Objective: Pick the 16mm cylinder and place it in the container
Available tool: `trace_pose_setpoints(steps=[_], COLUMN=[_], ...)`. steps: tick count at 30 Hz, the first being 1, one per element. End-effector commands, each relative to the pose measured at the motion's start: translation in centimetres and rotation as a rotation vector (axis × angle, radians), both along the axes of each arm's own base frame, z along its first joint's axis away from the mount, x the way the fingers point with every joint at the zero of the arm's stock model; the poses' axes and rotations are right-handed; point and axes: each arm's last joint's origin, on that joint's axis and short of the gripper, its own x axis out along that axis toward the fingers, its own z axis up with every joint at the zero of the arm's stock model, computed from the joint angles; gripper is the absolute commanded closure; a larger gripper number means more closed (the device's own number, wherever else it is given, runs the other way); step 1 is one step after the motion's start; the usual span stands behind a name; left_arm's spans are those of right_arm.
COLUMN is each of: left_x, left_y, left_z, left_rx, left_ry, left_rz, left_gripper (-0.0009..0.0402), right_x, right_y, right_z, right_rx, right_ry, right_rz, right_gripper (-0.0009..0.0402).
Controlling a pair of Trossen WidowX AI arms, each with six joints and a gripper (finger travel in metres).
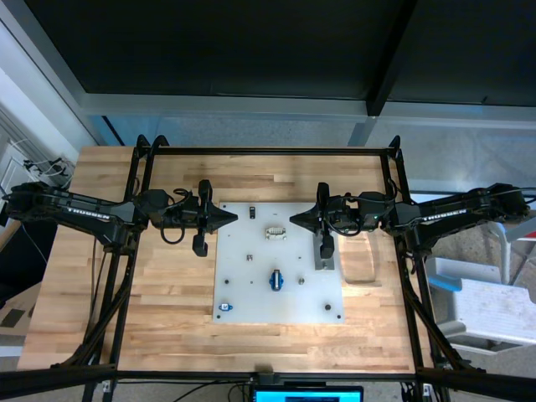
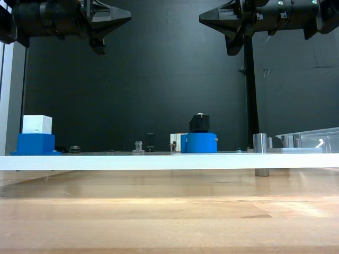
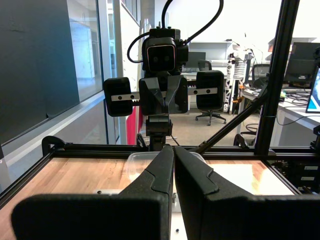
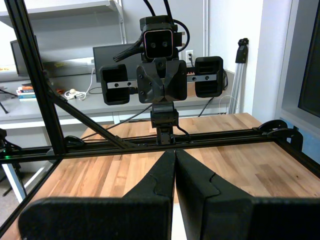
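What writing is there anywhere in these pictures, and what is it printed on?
"TROSSEN": white letters along the black left arm, whose left gripper hangs shut over the white board's far-left part.
"TROSSEN": same on the black right arm; the right gripper hangs shut over the board's far middle.
Blue screen at the near edge: too small to read.
Mark on the white cube atop a blue block: too small to read.

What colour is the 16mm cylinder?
The cylinder is silver-grey, clearest in the low view. Left gripper and right gripper hang shut above the board.
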Motion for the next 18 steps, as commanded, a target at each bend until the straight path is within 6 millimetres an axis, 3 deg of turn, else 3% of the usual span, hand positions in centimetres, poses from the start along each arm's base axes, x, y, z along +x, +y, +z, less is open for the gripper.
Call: trace_pose_setpoints(steps=[1, 13, 18], left_x=[0.0, 0.0, 0.0], left_y=[0.0, 0.0, 0.0], left_z=[0.0, 0.0, 0.0], left_rx=[0.000, 0.000, 0.000], left_ry=[0.000, 0.000, 0.000], left_rz=[0.000, 0.000, 0.000], left_gripper=[0.0393, 0.0393, 0.0393], right_x=[0.0, 0.0, 0.5], right_y=[0.0, 0.0, 0.0], right_z=[0.0, 0.1, 1.2], right_rx=[0.004, 0.070, 0.102], right_ry=[-0.001, 0.001, 0.120], right_rz=[0.002, 0.003, -0.002], right_gripper=[0.0393, 0.0393, 0.0393])
